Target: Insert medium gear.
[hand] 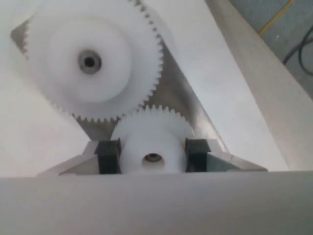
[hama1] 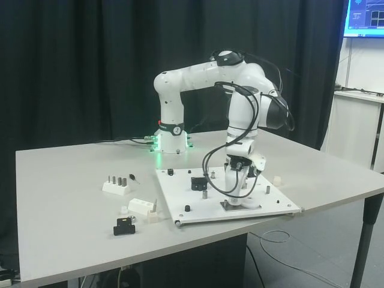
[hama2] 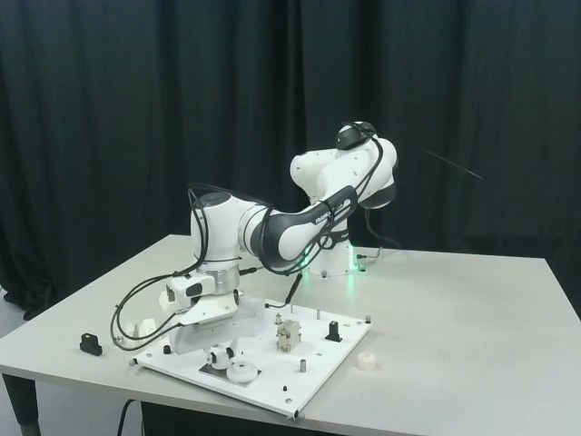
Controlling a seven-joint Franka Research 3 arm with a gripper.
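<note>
Two gears show in the wrist view: medium gear (hand: 152,142) low at centre, clamped by its hub between the black pads (hand: 108,155) of the gripper (hand: 152,157), bore pointing straight at the camera. Its teeth touch or nearly mesh with the large gear (hand: 90,61) in the upper left, already seated on the grey metal plate (hand: 178,93). Judgement: insertion axis runs straight down along the fingers, gear directly under the gripper; whether the bore is on its peg is hidden. White board (hama1: 180,198) lies under all.
</note>
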